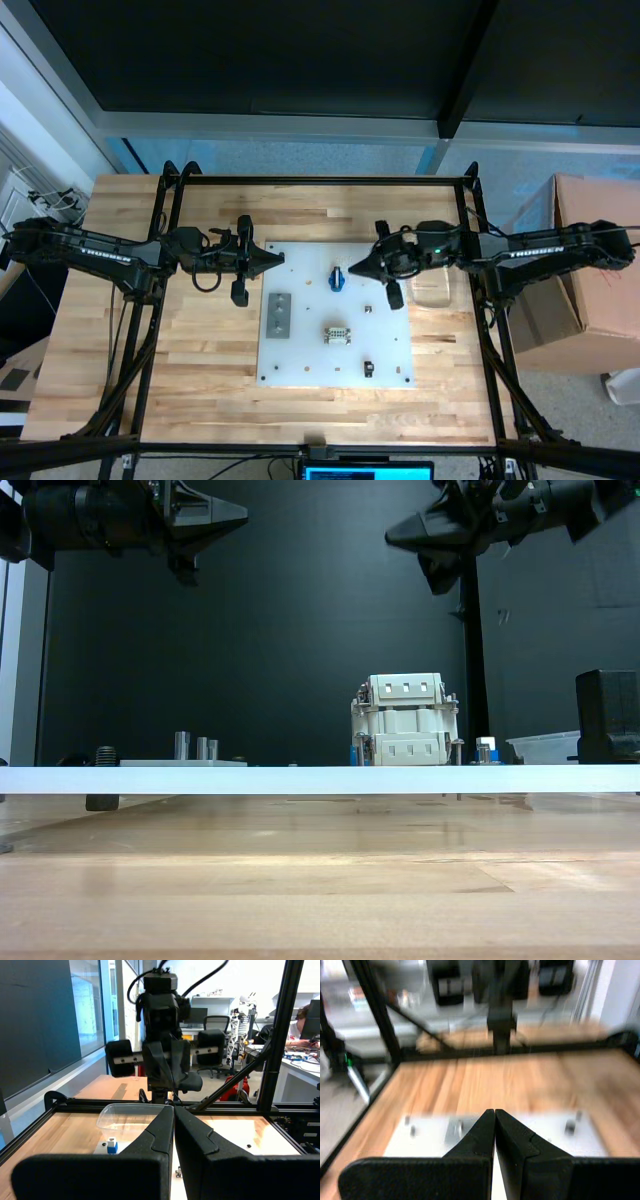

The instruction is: Remove the HAN10E connector from the taskboard and place in the container

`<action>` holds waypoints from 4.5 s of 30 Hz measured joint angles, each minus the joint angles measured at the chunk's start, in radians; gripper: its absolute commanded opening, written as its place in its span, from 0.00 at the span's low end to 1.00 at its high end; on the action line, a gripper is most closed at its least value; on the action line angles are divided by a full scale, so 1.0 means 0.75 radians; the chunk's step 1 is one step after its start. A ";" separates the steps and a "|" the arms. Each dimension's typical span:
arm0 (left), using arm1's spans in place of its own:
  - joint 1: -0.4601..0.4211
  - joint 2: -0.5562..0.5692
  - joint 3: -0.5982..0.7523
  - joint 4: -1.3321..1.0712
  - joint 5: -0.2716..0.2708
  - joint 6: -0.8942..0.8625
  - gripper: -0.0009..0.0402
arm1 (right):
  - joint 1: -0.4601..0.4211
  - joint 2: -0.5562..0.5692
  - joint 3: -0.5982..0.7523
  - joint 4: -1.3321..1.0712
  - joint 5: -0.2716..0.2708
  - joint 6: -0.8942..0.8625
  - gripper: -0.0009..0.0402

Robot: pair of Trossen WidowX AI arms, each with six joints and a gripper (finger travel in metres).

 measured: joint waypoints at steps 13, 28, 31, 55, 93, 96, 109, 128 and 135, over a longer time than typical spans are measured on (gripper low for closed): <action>0.000 0.001 0.000 -0.001 0.001 0.001 0.02 | 0.249 0.352 0.575 -0.961 0.210 0.149 0.02; 0.000 0.001 0.001 -0.001 0.001 0.001 0.02 | 0.335 0.813 1.207 -1.613 0.208 0.308 0.02; 0.000 0.001 0.001 0.000 0.000 0.000 0.02 | 0.338 0.878 1.287 -1.668 0.205 0.332 0.05; 0.000 0.000 0.000 0.000 0.001 0.001 0.02 | 0.378 1.199 1.500 -1.796 0.205 0.364 0.75; 0.000 0.000 0.001 0.001 0.000 0.001 0.02 | 0.377 1.351 1.420 -1.653 0.198 0.348 0.58; 0.000 0.001 0.001 -0.001 0.001 0.000 0.02 | 0.376 1.351 1.420 -1.656 0.198 0.348 0.48; 0.000 0.001 0.001 -0.001 0.001 0.000 0.02 | 0.376 1.341 1.418 -1.662 0.201 0.340 0.12; 0.000 0.000 0.000 0.000 0.000 0.000 0.02 | 0.375 1.226 1.419 -1.677 0.205 0.355 0.04; 0.000 0.000 0.001 -0.001 0.000 0.001 0.02 | 0.375 1.135 1.420 -1.680 0.205 0.352 0.04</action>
